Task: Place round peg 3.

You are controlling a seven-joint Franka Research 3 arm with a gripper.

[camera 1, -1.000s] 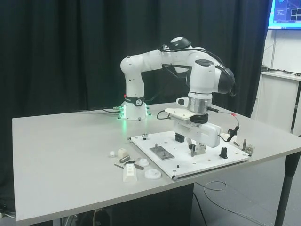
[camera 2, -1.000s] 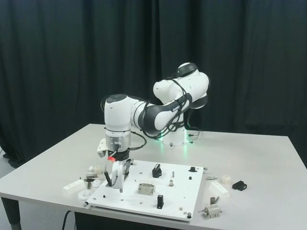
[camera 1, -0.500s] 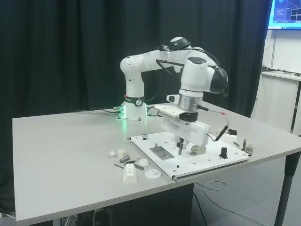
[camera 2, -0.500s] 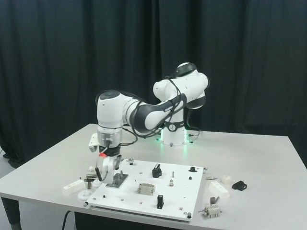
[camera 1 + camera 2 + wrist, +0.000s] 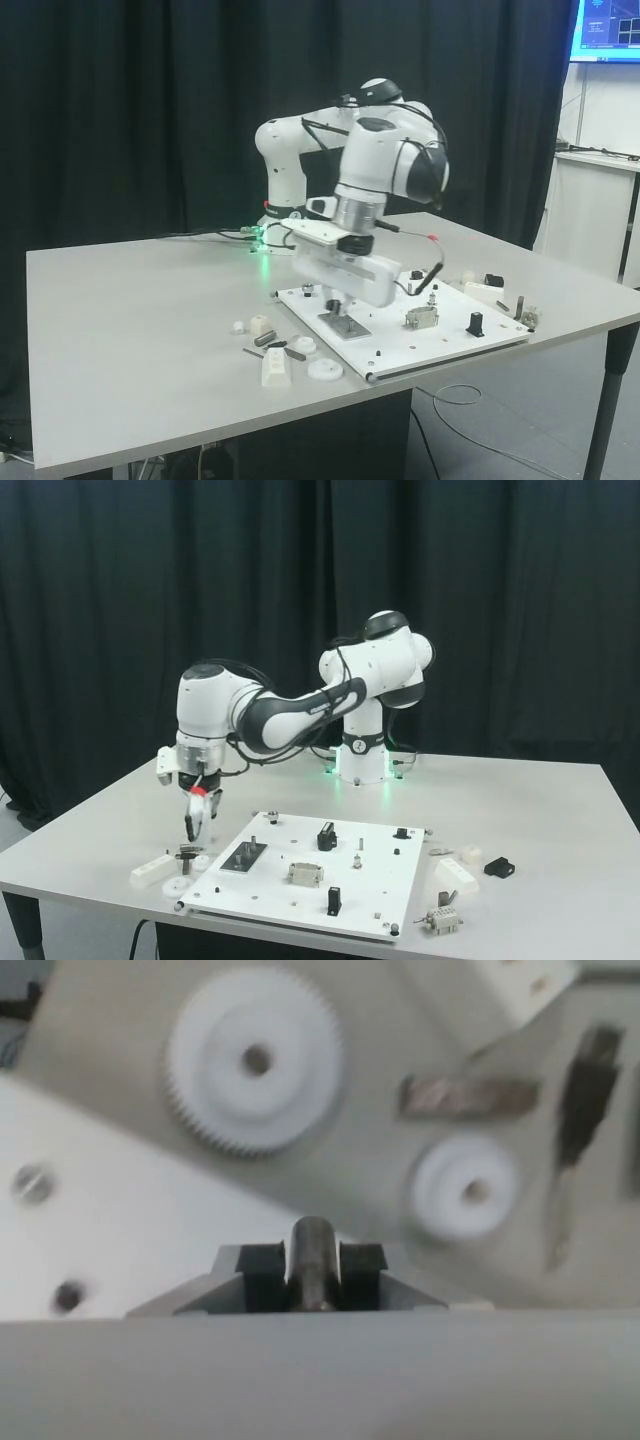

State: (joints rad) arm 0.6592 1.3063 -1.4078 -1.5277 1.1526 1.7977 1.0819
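Observation:
My gripper is shut on a short grey round peg, which stands upright between the black fingers. Below it I see the edge of the white board and the grey table, where a large white gear and a small white gear lie. In the room views my gripper hangs low over the board's edge, near the loose parts, beside the grey metal plate.
Beside the board lie a white block, a large gear, a metal bar and a black pin. On the board stand a connector and a black clip. More parts lie off its other side.
The arm has swung from over the middle of the board to the board's edge by the loose gears, carrying the peg with it. The fingers stay shut.

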